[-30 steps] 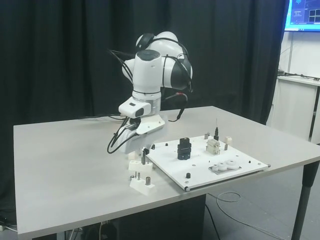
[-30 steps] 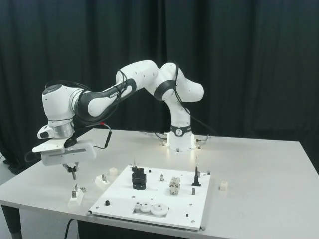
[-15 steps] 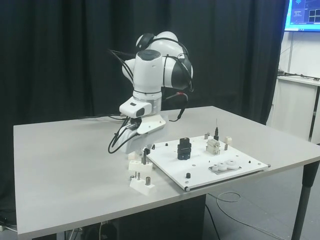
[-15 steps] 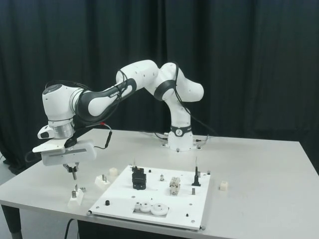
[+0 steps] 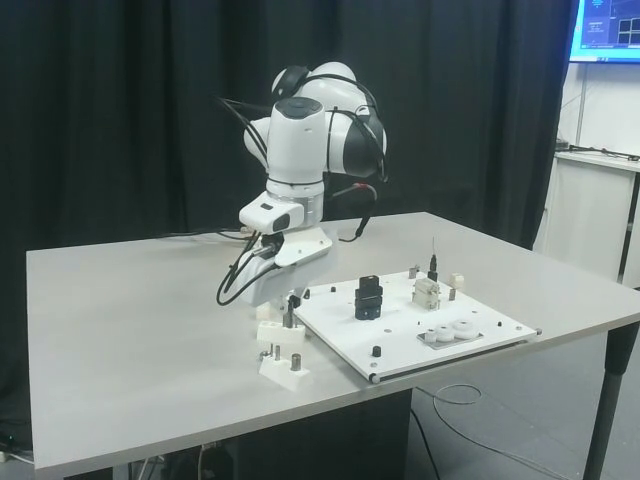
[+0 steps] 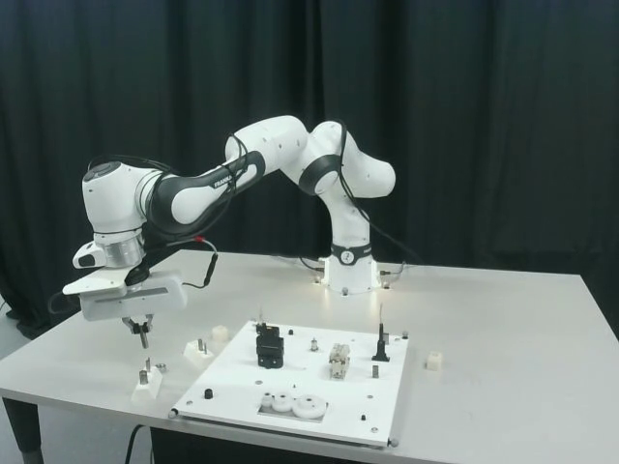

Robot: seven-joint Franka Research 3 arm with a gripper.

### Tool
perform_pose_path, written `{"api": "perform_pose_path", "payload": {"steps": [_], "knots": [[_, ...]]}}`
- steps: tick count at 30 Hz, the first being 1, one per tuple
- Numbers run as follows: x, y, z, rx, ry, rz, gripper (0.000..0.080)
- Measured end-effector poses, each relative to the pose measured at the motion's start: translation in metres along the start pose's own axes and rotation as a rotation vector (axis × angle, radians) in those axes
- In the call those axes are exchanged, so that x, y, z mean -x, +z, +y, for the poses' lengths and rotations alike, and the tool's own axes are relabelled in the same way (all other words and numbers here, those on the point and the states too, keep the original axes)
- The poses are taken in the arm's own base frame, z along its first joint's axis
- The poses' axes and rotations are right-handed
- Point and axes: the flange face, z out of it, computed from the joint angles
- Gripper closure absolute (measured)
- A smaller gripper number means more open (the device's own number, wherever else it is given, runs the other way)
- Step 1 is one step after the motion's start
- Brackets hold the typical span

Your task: Insert round peg 3.

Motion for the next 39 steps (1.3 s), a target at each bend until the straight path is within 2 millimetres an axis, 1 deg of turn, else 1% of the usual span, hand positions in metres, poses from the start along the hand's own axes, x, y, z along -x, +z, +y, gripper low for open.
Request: {"api": "perform_pose_path", "payload": {"steps": [27, 35, 39], "knots": [[0.0003, 0.0011, 0.0009, 0.000, 0.003, -0.002, 0.0700], [0.0004, 0.0014, 0.0007, 0.000, 0.037, -0.003, 0.0700], [0.0005, 0.0013, -0.0033, 0.000, 0.070, -0.003, 0.0700]]}}
